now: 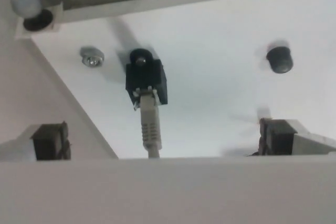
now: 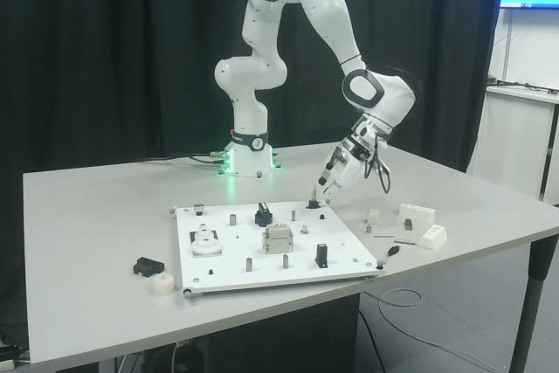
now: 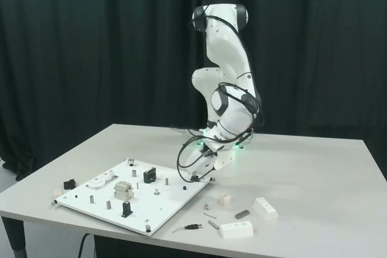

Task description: Remove Ethernet.

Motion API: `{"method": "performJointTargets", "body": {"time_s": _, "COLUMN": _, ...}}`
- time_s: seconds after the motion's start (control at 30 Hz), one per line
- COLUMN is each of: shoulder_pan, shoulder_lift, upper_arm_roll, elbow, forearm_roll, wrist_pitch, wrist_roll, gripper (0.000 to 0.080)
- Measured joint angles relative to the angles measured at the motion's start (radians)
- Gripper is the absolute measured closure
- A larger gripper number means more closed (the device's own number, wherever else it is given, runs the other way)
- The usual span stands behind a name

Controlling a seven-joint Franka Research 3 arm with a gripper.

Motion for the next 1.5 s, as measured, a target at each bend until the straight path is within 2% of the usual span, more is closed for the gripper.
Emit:
{"method": "performJointTargets", "body": {"time_s": 0.37, "shoulder_pan": -0.037, "shoulder_lift": 0.0, "upper_arm_roll": 0.024, "elbow": -0.038, "forearm_roll": -0.047, "wrist_pitch": 0.02, "wrist_roll": 0.009, "gripper": 0.0003}}
{"method": "performJointTargets", "body": {"time_s": 0.8, "shoulder_pan": -0.051, "shoulder_lift": 0.002, "upper_arm_roll": 0.032, "elbow": -0.081, "forearm_roll": -0.113, "wrist_pitch": 0.064, "wrist_roll": 0.009, "gripper": 0.0003}}
{"method": "performJointTargets", "body": {"time_s": 1.5, "shoulder_pan": -0.06, "shoulder_lift": 0.003, "upper_arm_roll": 0.037, "elbow": -0.119, "forearm_roll": -0.156, "wrist_pitch": 0.108, "wrist_roll": 0.047, "gripper": 0.0003}}
